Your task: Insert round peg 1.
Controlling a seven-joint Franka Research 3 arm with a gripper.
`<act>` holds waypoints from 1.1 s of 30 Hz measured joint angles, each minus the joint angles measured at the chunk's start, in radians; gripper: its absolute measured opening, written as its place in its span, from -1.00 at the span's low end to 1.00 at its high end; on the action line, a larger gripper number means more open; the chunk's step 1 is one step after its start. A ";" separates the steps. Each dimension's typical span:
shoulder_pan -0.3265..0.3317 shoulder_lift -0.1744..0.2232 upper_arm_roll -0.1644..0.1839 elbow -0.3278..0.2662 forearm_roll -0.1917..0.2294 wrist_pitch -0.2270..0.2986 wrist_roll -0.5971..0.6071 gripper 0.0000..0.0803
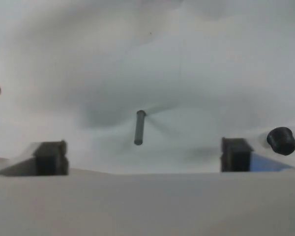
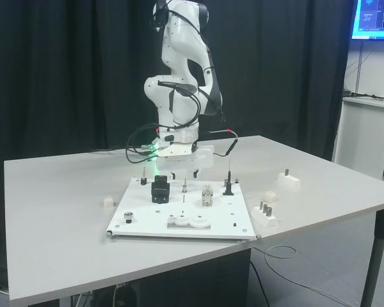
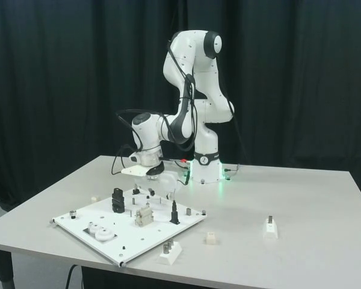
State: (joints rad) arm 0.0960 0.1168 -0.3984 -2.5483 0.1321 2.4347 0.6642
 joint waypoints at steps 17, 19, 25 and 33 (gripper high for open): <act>0.001 -0.001 0.000 0.019 0.032 -0.007 0.015 0.99; 0.001 -0.003 0.000 0.021 0.039 -0.011 0.015 0.99; 0.005 -0.007 0.000 0.023 0.054 -0.026 0.015 0.99; 0.010 -0.008 0.000 0.032 0.054 -0.046 0.004 0.99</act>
State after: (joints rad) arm 0.1061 0.1093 -0.3984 -2.5168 0.1859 2.3886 0.6680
